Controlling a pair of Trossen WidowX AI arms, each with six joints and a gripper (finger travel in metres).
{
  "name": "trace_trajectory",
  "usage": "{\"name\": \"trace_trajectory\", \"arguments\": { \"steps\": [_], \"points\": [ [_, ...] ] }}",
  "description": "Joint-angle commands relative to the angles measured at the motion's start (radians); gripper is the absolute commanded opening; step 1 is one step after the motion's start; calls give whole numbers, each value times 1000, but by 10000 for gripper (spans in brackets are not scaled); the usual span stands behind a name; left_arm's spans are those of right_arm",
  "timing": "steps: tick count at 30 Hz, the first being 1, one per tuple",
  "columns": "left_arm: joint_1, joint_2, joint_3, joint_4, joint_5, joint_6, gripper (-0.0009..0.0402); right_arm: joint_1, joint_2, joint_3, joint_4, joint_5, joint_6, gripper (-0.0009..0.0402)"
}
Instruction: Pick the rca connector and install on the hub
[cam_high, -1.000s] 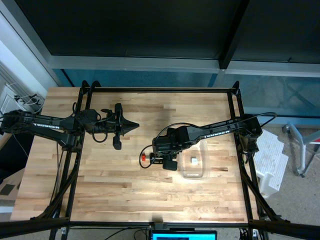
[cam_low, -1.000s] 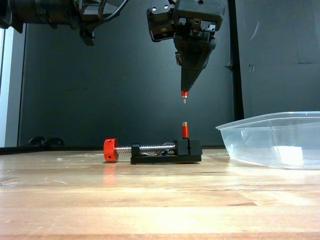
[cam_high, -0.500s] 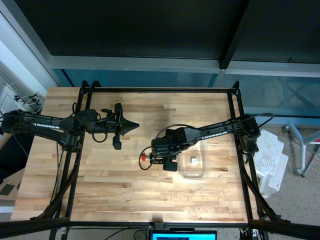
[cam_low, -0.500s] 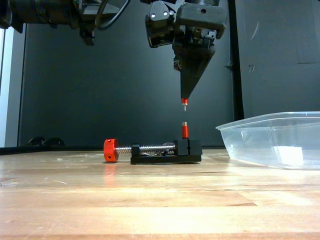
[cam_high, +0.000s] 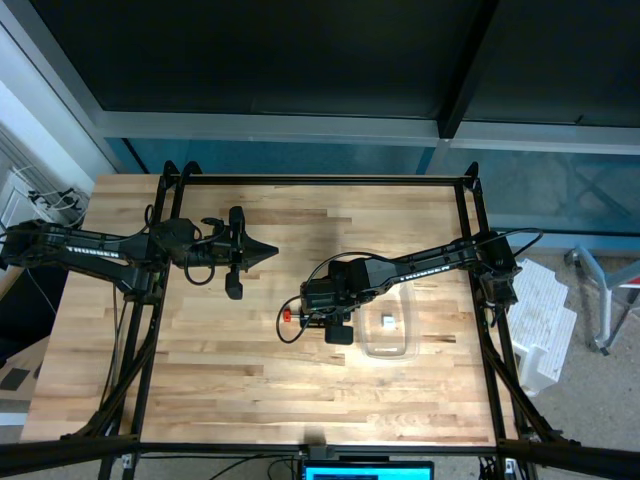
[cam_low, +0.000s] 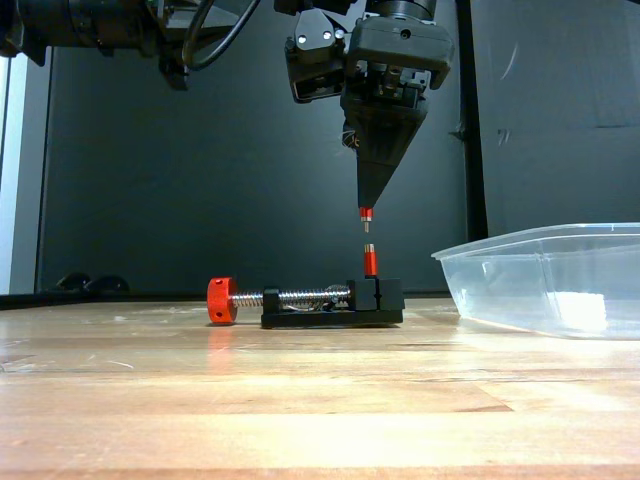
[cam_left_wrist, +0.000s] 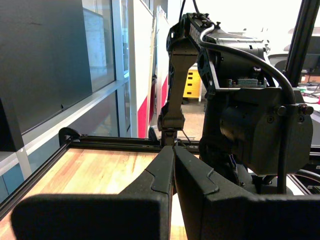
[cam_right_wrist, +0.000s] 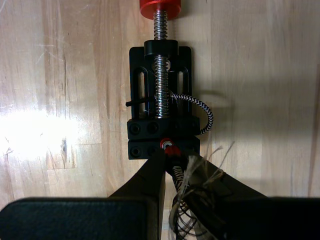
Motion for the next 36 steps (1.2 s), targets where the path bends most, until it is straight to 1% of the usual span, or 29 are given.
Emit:
{"name": "trace_trajectory", "arguments": {
  "steps": [1,36],
  "points": [
    [0,0,0,0,0,0,1,1,0,-10,3,1,2,0],
    [0,0,0,0,0,0,1,2,0,-71,74,1,0,0]
  ]
}}
